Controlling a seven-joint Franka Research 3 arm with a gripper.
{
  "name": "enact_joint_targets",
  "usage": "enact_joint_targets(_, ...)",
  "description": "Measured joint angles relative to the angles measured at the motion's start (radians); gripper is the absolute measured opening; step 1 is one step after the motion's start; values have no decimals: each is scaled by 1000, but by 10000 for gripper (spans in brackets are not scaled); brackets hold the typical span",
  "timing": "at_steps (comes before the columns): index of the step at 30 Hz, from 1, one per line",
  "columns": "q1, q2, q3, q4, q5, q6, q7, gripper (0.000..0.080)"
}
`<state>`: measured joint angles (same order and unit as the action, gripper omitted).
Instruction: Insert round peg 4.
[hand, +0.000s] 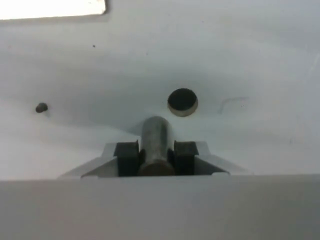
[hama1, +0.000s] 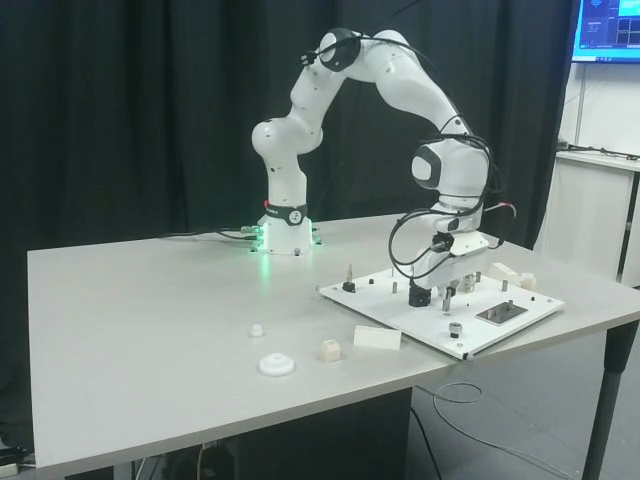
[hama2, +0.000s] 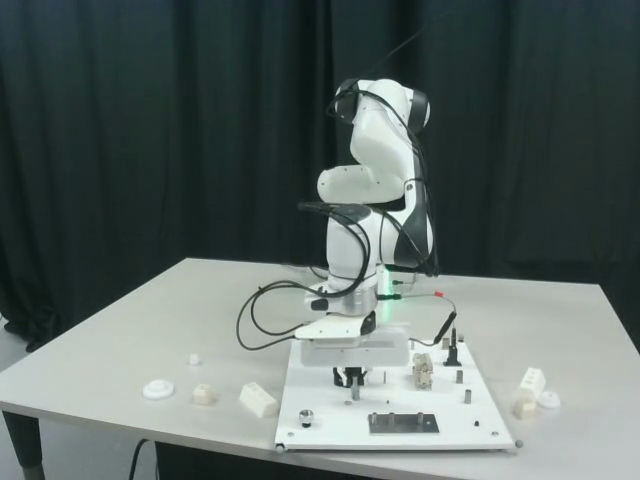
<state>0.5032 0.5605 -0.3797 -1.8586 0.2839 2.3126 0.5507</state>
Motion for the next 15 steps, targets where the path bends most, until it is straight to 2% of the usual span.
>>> enact_joint_targets(15,-1,3,2,0,0,16,-3,146)
